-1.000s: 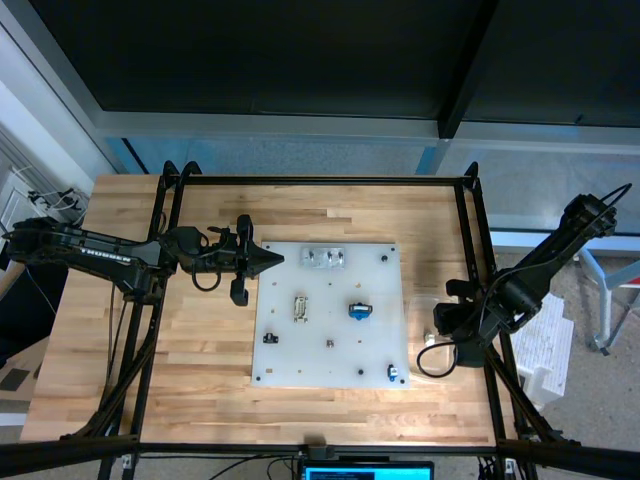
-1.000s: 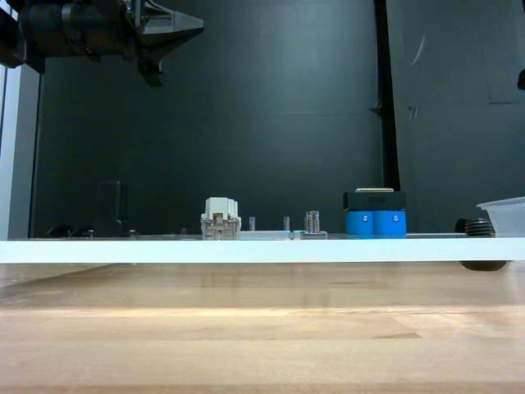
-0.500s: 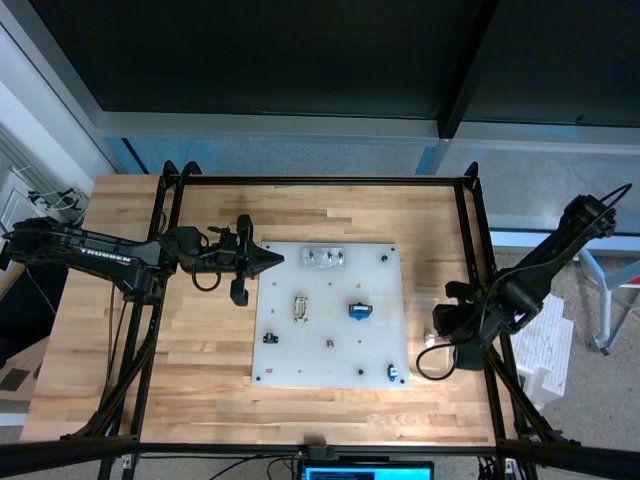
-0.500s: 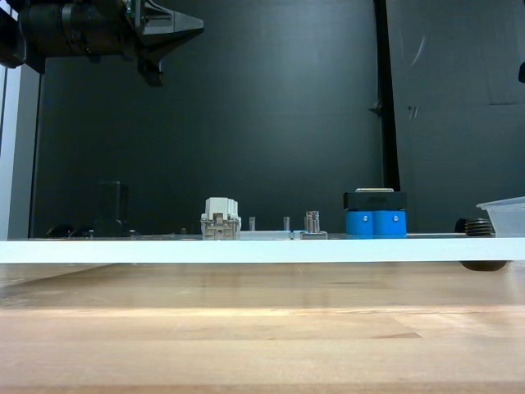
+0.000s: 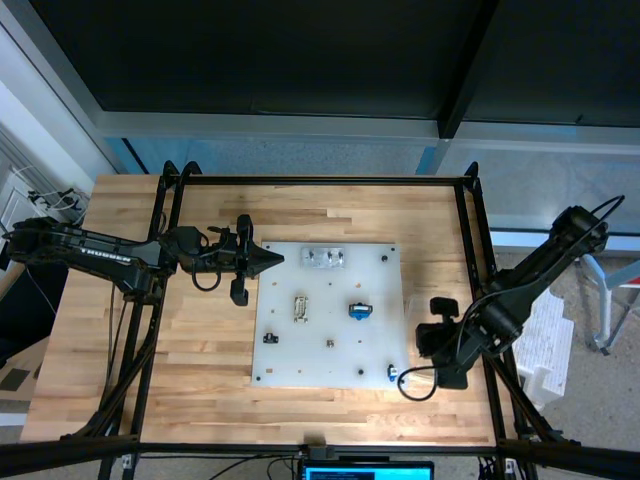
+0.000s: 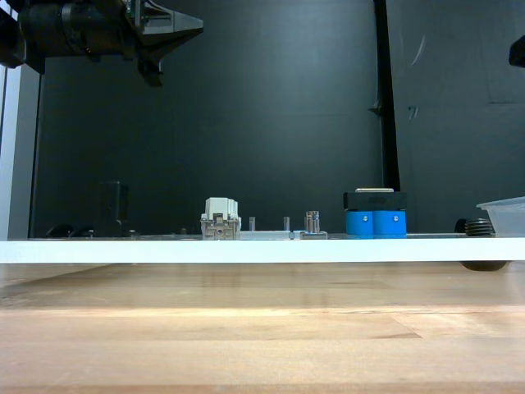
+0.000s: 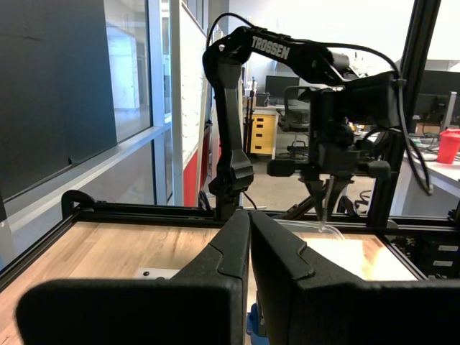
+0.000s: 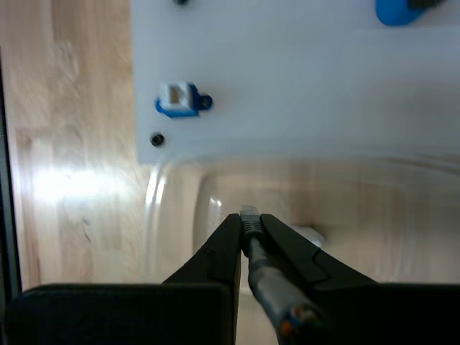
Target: Pick the RJ45 connector and install on taskboard
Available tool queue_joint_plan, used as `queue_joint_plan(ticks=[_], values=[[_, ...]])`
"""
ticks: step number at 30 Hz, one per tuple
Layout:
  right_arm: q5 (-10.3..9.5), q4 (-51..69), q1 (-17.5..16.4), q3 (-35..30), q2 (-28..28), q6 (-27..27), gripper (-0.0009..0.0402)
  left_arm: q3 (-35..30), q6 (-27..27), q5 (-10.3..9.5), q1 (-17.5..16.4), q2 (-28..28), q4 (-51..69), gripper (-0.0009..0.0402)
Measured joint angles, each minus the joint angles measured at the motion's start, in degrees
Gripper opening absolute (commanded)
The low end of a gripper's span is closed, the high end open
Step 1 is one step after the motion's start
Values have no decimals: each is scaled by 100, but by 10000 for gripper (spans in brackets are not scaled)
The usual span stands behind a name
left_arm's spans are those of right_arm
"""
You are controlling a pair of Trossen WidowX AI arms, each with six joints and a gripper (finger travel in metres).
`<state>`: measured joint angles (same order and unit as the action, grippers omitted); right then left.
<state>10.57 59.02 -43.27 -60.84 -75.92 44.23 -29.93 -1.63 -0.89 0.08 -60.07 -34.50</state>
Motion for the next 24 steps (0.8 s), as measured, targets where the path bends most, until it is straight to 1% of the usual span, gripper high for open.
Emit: queue_joint_plan(ticks=[1, 6, 10, 20, 24], values=[[37, -63, 0, -42, -79, -2, 0, 0, -2, 0, 0, 0, 0, 0], [61, -343, 0, -208, -442, -2, 0, -2, -2, 0, 0, 0, 0, 0], [186, -533, 0, -291, -651, -28, 0, -2, 0, -2, 2, 0, 0, 0], [192, -715, 15, -629, -1152, -243, 0, -2, -2, 0, 0, 0, 0, 0], [190, -802, 52, -649, -1266, -258, 0, -2, 0, -2, 0, 0, -2, 0]])
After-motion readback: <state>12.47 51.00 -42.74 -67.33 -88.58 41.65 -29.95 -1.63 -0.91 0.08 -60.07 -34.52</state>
